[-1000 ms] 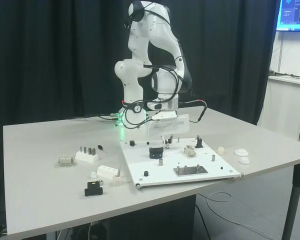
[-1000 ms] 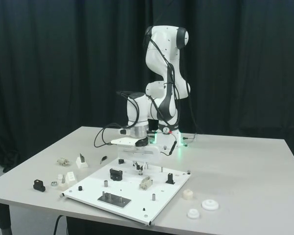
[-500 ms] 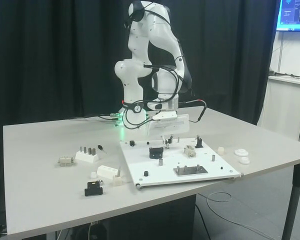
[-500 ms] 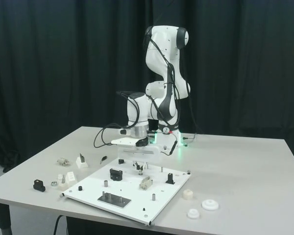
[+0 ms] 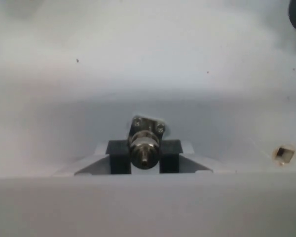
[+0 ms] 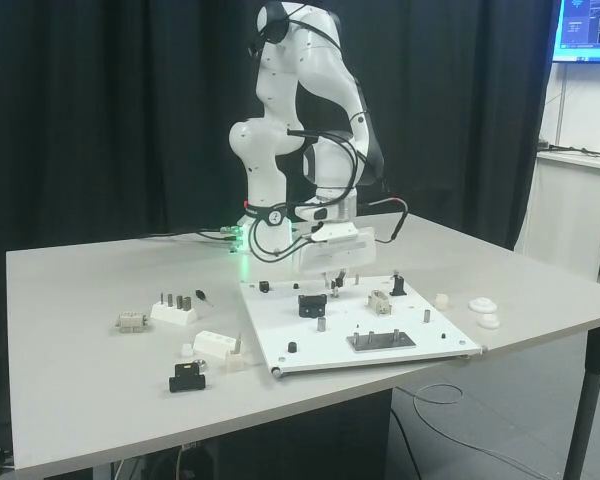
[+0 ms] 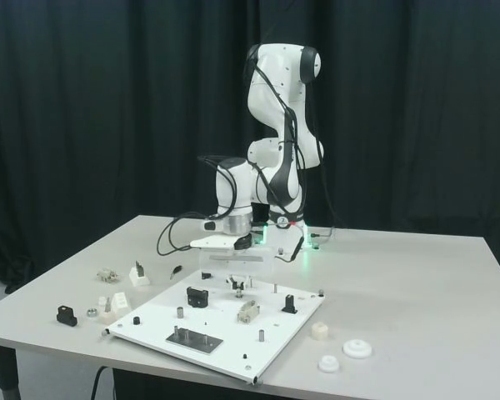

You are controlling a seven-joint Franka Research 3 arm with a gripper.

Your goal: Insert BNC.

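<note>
In the wrist view a metal BNC connector [image 5: 144,147] stands upright between my two black fingers [image 5: 118,158], over a small flanged socket on the white board [image 5: 148,59]. My gripper [image 5: 144,159] is shut on the BNC connector. The room views show the gripper [image 6: 335,279] [image 7: 237,282] low over the back middle of the white board [image 6: 280,346] [image 7: 150,322], its tips right at the board's surface. The connector itself is too small to make out there.
The board carries a black block [image 6: 312,303] [image 7: 197,296], a grey plate with pegs [image 6: 380,341] [image 7: 194,339] and several small fixtures. White gears [image 6: 483,304] [image 7: 357,349] lie beside it. White blocks [image 6: 173,312] and a black part [image 6: 186,377] [image 7: 66,315] lie on the other side.
The hand has turned a little about its upright axis while staying over the same spot on the board; its cable has shifted with it.
</note>
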